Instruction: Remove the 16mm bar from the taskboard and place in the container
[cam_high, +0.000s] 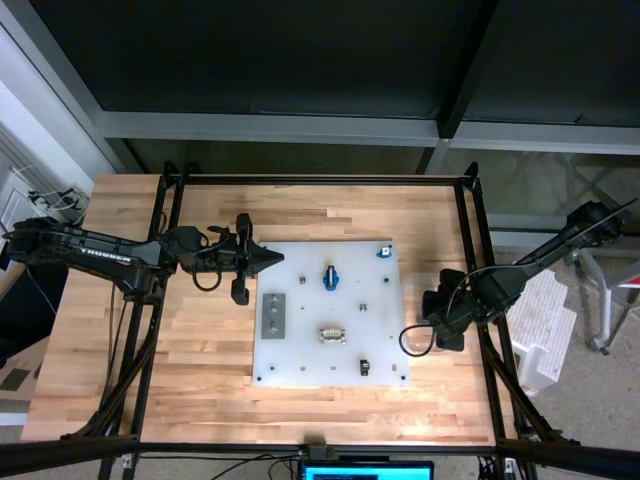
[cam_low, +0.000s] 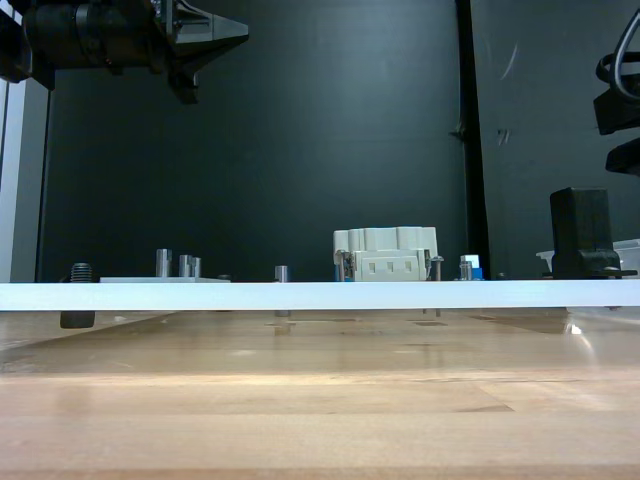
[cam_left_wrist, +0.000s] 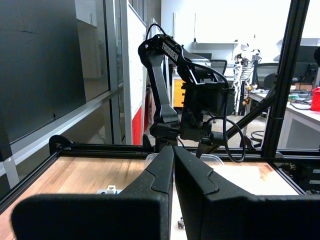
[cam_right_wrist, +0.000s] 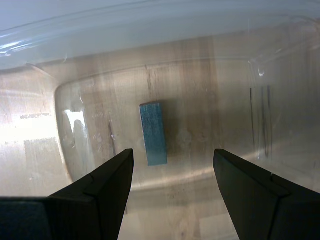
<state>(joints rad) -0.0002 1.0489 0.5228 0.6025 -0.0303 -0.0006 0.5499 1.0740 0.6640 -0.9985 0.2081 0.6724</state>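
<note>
The white taskboard (cam_high: 300, 350) lies mid-table with a grey metal block (cam_high: 273, 314) near its left edge. Short metal pegs (cam_low: 164, 262) stand up from that block; I cannot tell which one is the 16mm bar. My left gripper (cam_high: 268, 258) hangs shut and empty high over the board's far left edge, also seen in the low view (cam_low: 225, 32). My right gripper (cam_right_wrist: 172, 155) is open, pointing down into the clear container (cam_right_wrist: 75, 100) just right of the board. A flat blue strip (cam_right_wrist: 153, 133) shows at the container's floor.
The board also carries a blue knob (cam_high: 330, 277), a beige connector (cam_high: 333, 335) and a black block (cam_low: 580, 235) near its front right. A black frame (cam_high: 470, 260) runs around the table. A white stack (cam_high: 545, 320) sits beyond the right edge.
</note>
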